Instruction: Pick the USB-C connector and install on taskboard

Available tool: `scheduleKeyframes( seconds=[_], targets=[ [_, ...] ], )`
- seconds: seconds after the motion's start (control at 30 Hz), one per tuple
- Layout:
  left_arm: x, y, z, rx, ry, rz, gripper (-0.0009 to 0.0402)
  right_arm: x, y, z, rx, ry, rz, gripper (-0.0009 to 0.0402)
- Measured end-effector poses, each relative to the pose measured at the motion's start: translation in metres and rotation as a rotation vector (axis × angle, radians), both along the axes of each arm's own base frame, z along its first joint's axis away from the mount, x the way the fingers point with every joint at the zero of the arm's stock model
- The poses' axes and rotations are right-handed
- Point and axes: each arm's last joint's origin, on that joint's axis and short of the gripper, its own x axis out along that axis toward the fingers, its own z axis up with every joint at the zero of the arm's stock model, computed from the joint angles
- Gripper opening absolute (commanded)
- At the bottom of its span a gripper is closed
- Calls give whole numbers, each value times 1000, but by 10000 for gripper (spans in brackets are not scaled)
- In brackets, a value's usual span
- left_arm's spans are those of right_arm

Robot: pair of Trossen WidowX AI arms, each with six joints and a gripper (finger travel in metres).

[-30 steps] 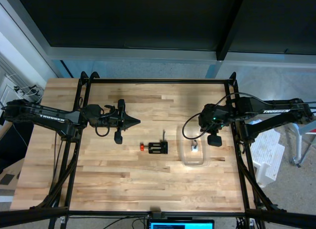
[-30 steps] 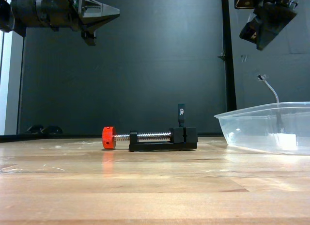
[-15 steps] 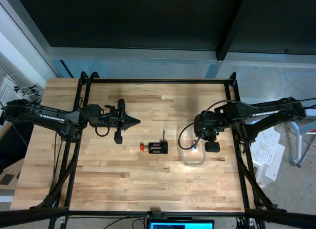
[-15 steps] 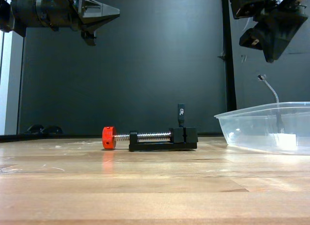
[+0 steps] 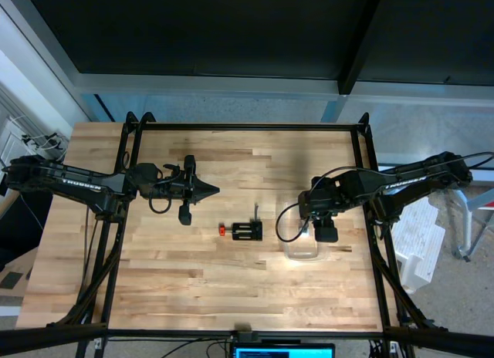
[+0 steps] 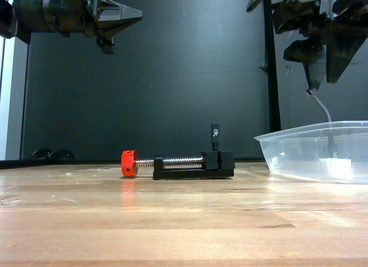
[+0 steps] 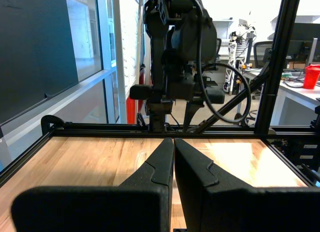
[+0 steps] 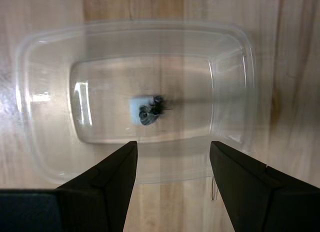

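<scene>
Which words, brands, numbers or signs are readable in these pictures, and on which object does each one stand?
"TROSSEN": white letters on the left arm; its left gripper hangs shut, high above the table.
White lettering on the right arm: too blurred to read; its right gripper is open above the clear tray.
Small white mark on the upright pin of the taskboard: too small to read.
</scene>
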Motion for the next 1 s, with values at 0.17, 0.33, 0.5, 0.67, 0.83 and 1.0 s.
scheduleKeyframes(
  seconds=[0.17,0.33,0.5,0.67,0.83,1.0],
  targets=[
    [0,0,0,0,1,0,0,1,4,-12,7,-14,7,201],
    [0,0,0,0,0,0,0,-1,9,-22,12,-9,-2,201],
    [0,0,0,0,0,0,0,0,12,-33,18,-16,-6,201],
    [0,0,0,0,0,0,0,6,16,-43,19,-9,3,201],
    [0,0,0,0,1,0,0,9,16,-47,15,-5,3,201],
    [0,0,0,0,0,0,0,9,17,-55,18,-11,3,201]
  ],
)
